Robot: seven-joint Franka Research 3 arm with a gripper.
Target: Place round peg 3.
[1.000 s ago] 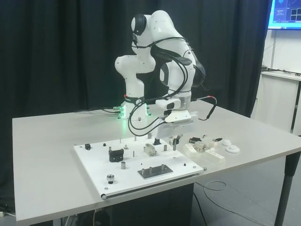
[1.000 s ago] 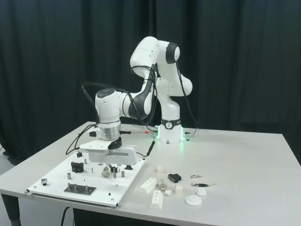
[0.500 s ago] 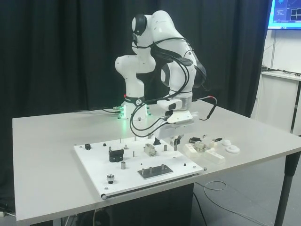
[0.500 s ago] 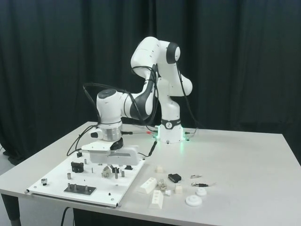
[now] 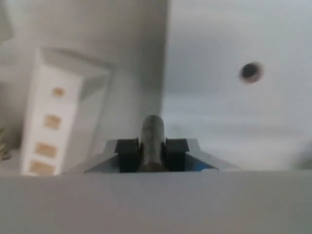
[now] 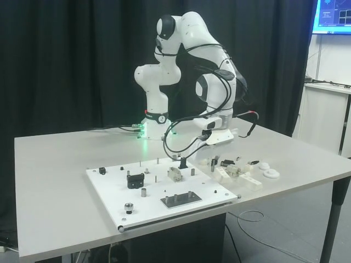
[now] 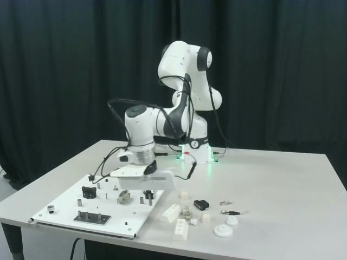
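Note:
A grey round peg [image 5: 152, 130] stands upright between the black pads [image 5: 127, 152], and my gripper [image 5: 152, 155] is shut on it. In the first room view the gripper [image 6: 212, 160] hangs low over the right edge of the white assembly board [image 6: 159, 189], just beside a white block with several square holes [image 6: 221, 174]. From the other side, the gripper [image 7: 147, 193] is above the board's [image 7: 65, 214] near right corner. The wrist view shows that block [image 5: 48, 122] on one side and the board surface with a small dark hole [image 5: 250, 72] on the other.
Several pegs, black parts and a grey plate [image 6: 180, 199] stand on the board. White blocks [image 7: 180, 229], two white discs [image 6: 270, 173] and small connectors [image 7: 201, 204] lie on the grey table [image 6: 49, 164] beside it. A cable [image 6: 181, 143] hangs from the wrist.
The arm has lifted and swung from over the board's middle toward its right edge and the white blocks, carrying the peg.

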